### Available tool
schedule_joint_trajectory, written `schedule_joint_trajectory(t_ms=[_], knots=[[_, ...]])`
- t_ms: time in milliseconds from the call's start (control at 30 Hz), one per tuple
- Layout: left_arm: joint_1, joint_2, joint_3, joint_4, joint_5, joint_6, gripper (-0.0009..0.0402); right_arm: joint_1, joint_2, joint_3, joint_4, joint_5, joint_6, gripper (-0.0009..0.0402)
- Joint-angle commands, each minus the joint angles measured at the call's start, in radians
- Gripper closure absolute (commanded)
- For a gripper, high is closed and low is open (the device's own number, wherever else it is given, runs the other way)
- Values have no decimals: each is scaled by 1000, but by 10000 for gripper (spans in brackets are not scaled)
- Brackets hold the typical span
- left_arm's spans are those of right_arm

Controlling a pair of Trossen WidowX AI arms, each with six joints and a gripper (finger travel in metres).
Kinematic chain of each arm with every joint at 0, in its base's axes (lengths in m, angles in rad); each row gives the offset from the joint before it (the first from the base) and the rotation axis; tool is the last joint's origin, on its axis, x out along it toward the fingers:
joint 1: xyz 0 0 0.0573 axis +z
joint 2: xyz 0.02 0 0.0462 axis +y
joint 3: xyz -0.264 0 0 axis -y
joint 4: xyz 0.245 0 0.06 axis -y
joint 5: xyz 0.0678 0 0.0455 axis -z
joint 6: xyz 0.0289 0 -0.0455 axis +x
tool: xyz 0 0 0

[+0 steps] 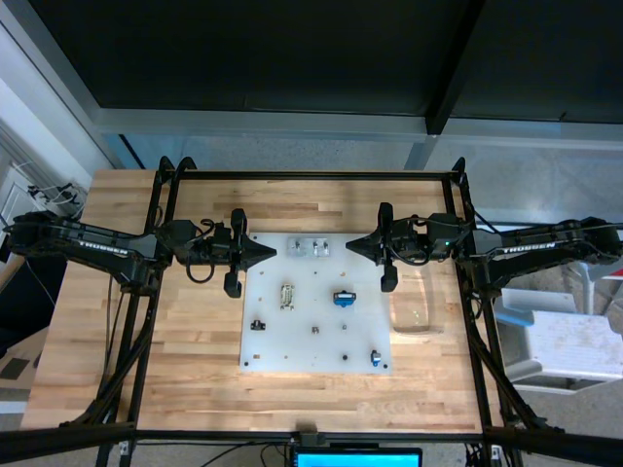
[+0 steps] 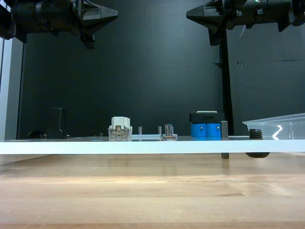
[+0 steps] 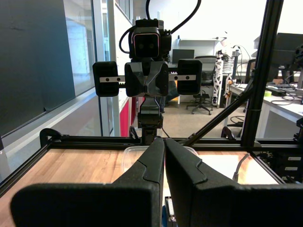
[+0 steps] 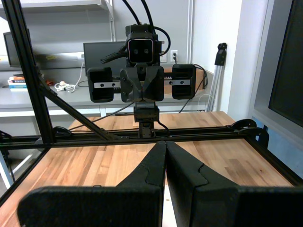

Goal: Remove the rj45 connector and place it in the container

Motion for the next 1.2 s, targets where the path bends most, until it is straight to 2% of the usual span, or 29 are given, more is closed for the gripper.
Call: schedule_joint_trajectory(t_ms=[33, 267, 367, 467, 533, 1033, 1100, 1200], knots=[[1, 0, 0, 0, 0, 0, 392, 3, 0, 0, 1, 0, 1, 393], [1, 0, 0, 0, 0, 0, 392, 3, 0, 0, 0, -5, 4, 393], [0, 0, 0, 0, 0, 0, 392, 3, 0, 0, -2, -65, 4, 393], [0, 0, 0, 0, 0, 0, 392, 4, 0, 2, -16, -60, 49, 393], [1, 0, 0, 0, 0, 0, 392, 5, 0, 21, -83, -42, 52, 393], [1, 0, 0, 0, 0, 0, 392, 42, 3, 308, -948, -42, 55, 393], [0, 0, 0, 0, 0, 0, 392, 53, 3, 330, -1021, -27, 55, 393], [1, 0, 0, 0, 0, 1, 392, 90, 3, 359, -1116, 19, 58, 393]])
